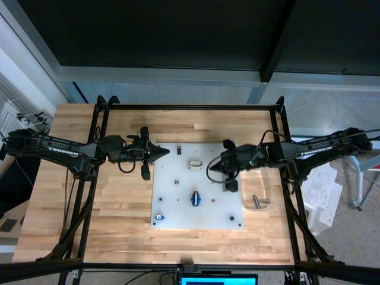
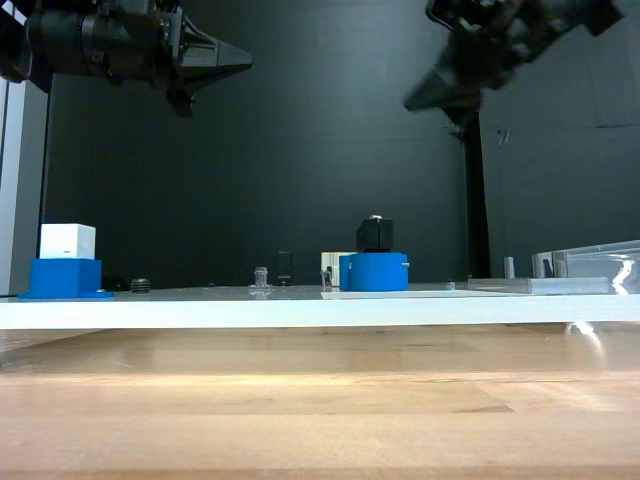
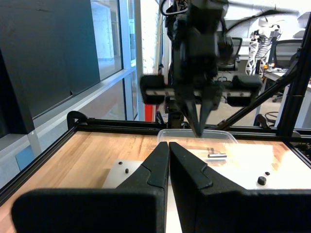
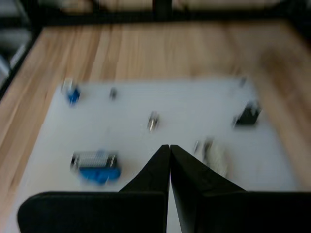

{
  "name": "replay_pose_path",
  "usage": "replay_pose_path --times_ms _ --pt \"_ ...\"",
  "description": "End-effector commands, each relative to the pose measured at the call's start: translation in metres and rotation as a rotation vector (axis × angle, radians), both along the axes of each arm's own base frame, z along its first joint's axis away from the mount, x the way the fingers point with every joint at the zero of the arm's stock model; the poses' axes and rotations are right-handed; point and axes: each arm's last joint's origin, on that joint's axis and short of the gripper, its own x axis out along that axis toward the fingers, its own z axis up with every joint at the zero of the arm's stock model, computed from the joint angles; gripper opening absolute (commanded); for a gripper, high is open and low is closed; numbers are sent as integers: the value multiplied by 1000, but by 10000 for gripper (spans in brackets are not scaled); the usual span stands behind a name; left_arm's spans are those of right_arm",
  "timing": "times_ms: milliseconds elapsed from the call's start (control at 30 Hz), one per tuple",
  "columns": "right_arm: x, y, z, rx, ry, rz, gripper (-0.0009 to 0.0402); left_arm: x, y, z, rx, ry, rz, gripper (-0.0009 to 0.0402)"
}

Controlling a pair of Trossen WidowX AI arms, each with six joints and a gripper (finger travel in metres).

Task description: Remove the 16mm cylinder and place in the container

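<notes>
The 16mm cylinder [image 1: 256,202] lies on its side inside the container [image 1: 267,189], the clear tub sitting on the wooden surface [image 1: 89,225] at the lower right of the high view, just beside the right edge of the white task board [image 1: 178,205]. The right claw [image 1: 209,172] hangs in the air above the board's right half, left of the container and apart from it, its fingers pressed together with nothing between them. The left claw [image 1: 168,152] hovers over the board's upper left edge, pointing toward the right arm; its fingers also meet tip to tip and hold nothing. On the board, a blue connector [image 1: 195,199] stands near the centre of the frame, below and between the two claws.
</notes>
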Motion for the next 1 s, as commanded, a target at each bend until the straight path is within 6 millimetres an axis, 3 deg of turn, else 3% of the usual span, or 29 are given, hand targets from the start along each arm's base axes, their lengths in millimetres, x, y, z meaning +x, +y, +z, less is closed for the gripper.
replay_pose_path --times_ms 33,267,467,1000 --pt "5 -8 8 -26 -102 -9 0 0 0 0 0 0 0 0" --pt "10 -20 20 -37 -326 5 0 0 0 0 0 0 0 0" --pt "9 -32 18 -35 -458 -7 0 0 0 0 0 0 0 0" --pt "1 -39 -2 10 -536 -21 0 0 0 0 0 0 0 0"
